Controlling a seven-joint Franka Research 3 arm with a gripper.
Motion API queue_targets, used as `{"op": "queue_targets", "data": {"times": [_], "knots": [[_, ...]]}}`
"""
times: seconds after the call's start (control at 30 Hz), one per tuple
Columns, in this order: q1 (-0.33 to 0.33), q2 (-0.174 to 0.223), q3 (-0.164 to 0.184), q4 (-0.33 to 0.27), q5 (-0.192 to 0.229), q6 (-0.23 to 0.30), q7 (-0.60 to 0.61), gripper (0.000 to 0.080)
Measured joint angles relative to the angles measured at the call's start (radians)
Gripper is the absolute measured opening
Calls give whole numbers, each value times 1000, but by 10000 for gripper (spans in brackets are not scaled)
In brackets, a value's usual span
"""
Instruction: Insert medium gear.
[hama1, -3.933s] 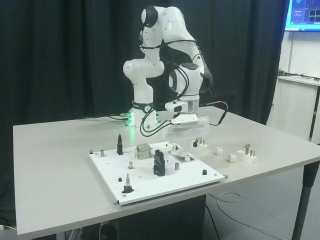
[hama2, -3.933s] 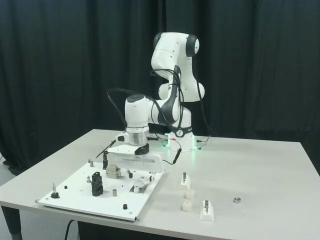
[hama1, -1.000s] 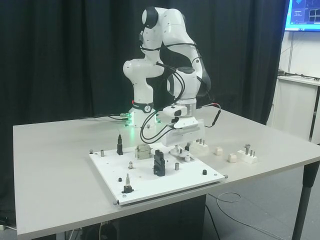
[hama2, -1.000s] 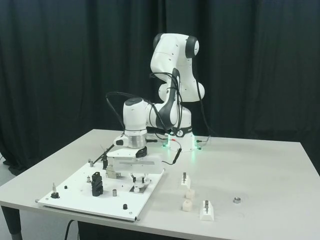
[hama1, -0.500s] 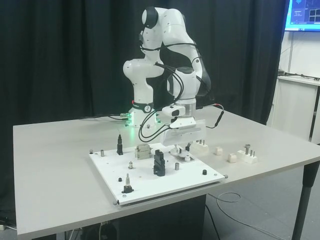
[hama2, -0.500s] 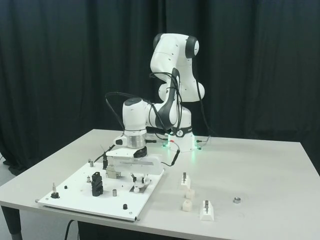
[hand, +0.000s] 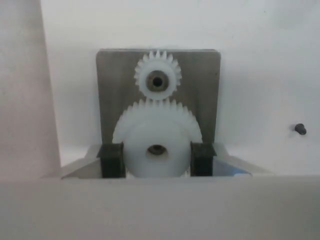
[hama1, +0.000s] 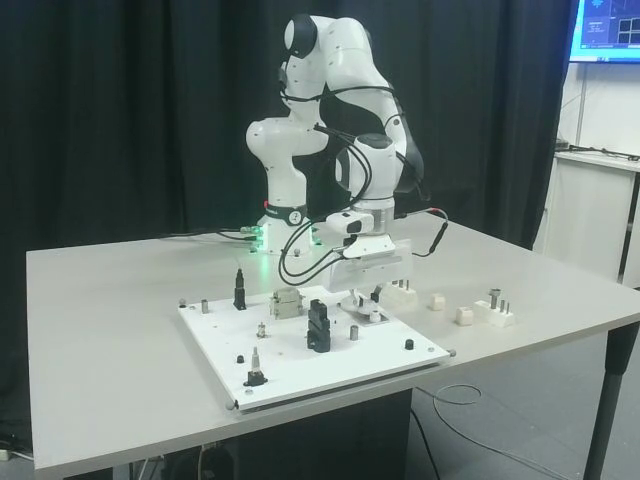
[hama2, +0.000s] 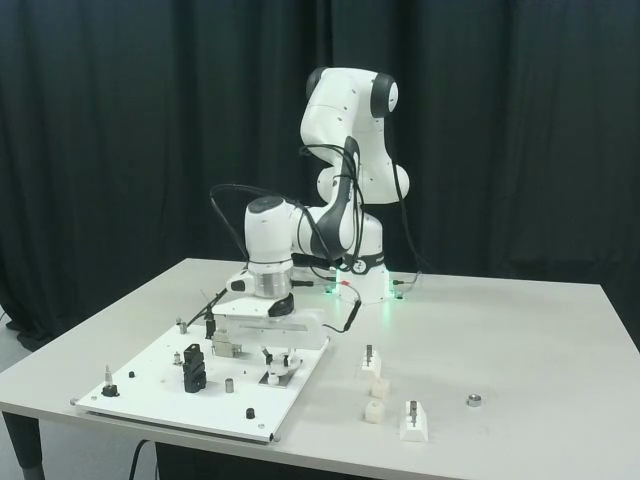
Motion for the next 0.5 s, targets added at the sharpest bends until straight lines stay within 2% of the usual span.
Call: {"op": "queue_targets", "data": {"times": [0.3,0.5], "knots": [[2,4,1,8,-28,-11,-11,281],[3,4,2,8,-43,-10,-78,281]]}}
